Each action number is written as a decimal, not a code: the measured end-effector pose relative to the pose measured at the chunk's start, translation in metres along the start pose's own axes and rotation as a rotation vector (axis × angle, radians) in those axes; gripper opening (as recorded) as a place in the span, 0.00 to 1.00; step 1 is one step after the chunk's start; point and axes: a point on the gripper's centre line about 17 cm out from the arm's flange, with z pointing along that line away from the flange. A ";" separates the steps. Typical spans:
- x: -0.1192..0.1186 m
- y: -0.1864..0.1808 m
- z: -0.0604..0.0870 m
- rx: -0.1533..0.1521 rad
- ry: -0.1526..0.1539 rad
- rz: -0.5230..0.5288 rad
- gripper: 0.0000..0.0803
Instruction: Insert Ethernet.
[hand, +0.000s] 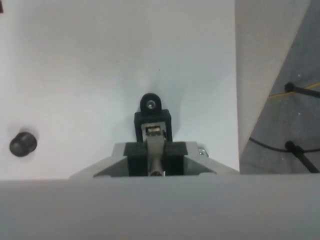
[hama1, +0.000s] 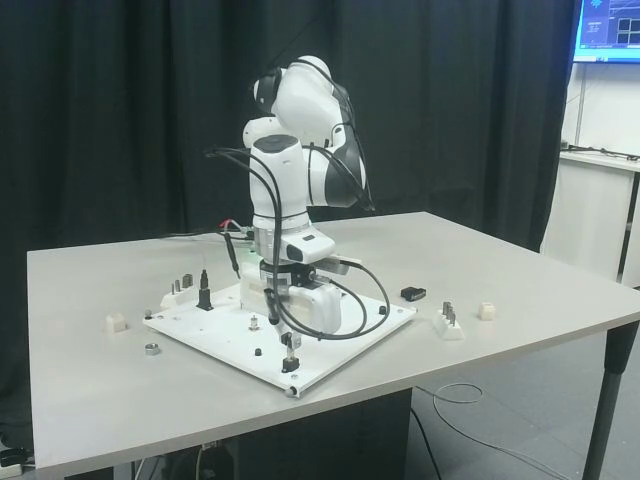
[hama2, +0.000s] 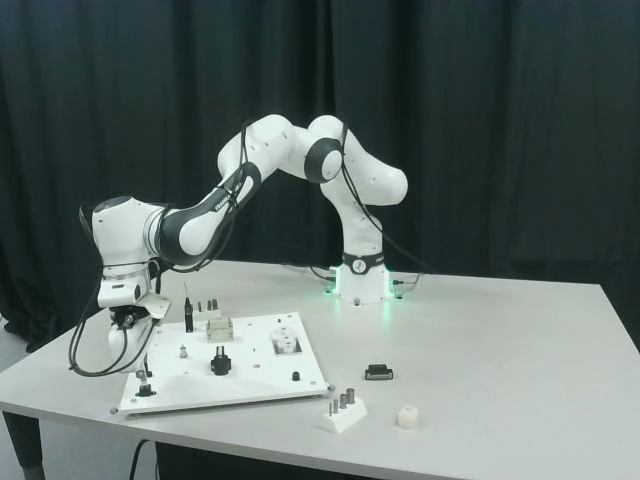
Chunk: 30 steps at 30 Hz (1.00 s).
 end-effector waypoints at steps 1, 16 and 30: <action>0.000 0.000 0.000 0.000 0.000 0.003 0.08; 0.000 -0.001 0.002 0.002 0.000 0.008 0.08; 0.001 -0.001 0.001 0.005 0.007 0.032 0.08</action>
